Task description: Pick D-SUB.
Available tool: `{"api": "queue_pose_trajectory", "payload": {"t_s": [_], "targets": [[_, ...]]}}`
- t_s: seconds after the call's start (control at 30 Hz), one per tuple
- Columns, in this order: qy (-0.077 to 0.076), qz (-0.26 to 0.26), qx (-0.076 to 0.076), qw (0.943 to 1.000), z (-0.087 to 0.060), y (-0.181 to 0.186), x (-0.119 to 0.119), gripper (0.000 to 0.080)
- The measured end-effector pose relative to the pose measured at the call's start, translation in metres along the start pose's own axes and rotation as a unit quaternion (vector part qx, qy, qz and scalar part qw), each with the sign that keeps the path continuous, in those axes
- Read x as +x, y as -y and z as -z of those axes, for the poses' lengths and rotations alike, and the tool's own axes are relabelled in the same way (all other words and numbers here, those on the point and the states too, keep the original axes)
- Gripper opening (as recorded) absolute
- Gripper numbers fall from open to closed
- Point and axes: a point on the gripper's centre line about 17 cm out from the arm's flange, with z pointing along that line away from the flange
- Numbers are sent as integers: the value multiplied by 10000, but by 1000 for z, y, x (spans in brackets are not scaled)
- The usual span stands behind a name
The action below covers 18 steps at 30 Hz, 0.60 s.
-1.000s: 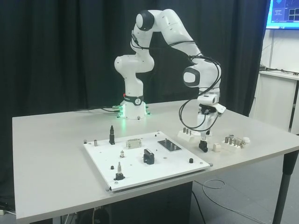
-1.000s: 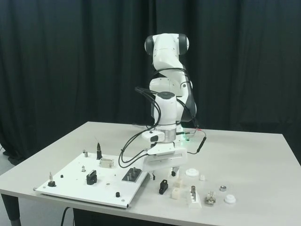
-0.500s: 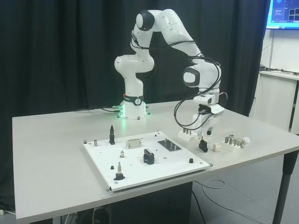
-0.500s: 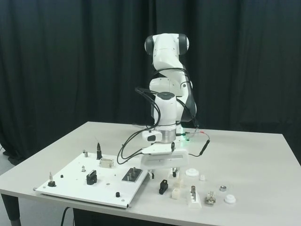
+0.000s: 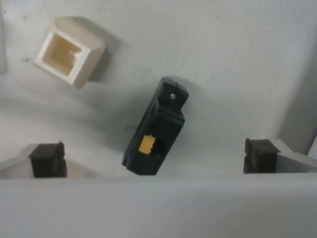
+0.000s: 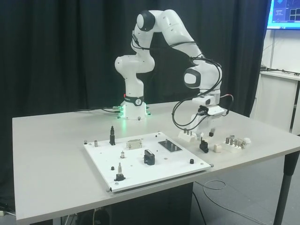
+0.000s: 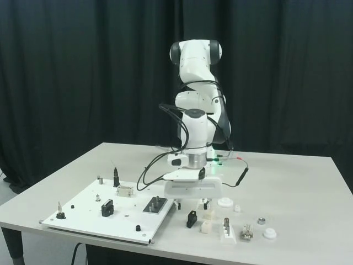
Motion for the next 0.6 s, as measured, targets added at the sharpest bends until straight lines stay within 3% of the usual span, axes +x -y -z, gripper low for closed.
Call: {"api": "queue_pose_trajectory", "payload": {"t_s": [0.23,0.6], "targets": [[-48,-548,14,9985,-9,0,3,800],[29,-1191,28,9929,-21,2,0,800]]}}
